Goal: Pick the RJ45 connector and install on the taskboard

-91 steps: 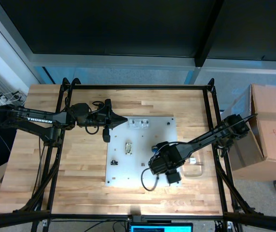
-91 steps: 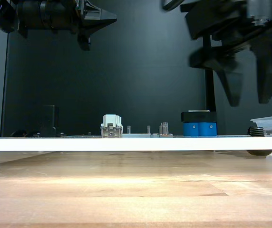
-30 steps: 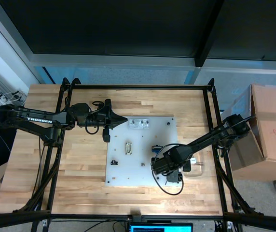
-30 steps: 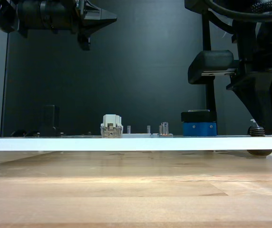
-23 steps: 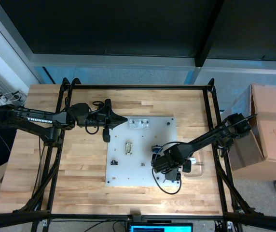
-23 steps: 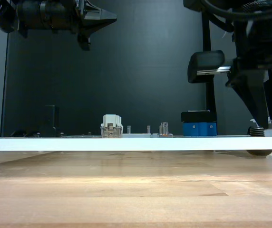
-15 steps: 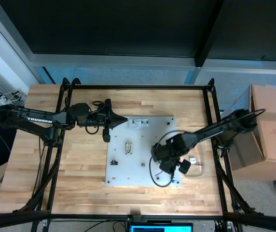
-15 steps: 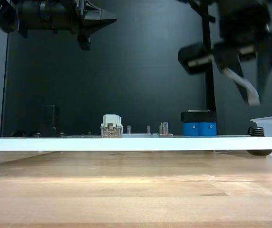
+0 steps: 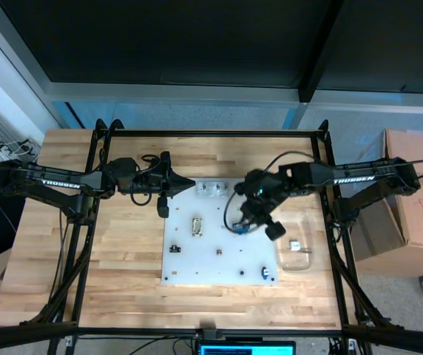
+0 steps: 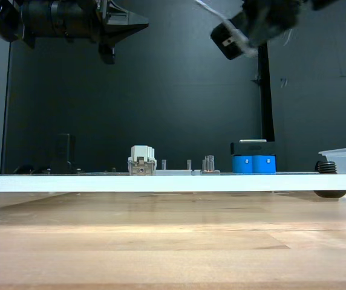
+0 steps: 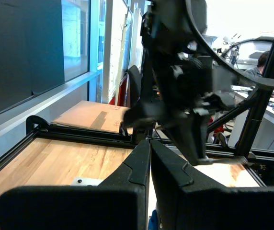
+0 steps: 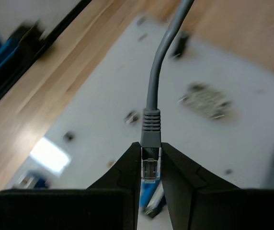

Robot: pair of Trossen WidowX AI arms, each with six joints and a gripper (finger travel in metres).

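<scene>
High view: above the table's [image 9: 123, 251] near edge, looking down and away, whole taskboard [image 9: 197, 259] | Low view: table-top height, level along the same taskboard | Left wrist: along left pincer [image 11: 149, 142], level across table | Right wrist: along right pincer [image 12: 150, 146], tight on RJ45 connector [image 12: 150, 165], taskboard below

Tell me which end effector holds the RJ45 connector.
The right end effector, raised over the taskboard, grips the RJ45 connector. The left end effector, at the taskboard's far left corner, is shut, empty.
</scene>
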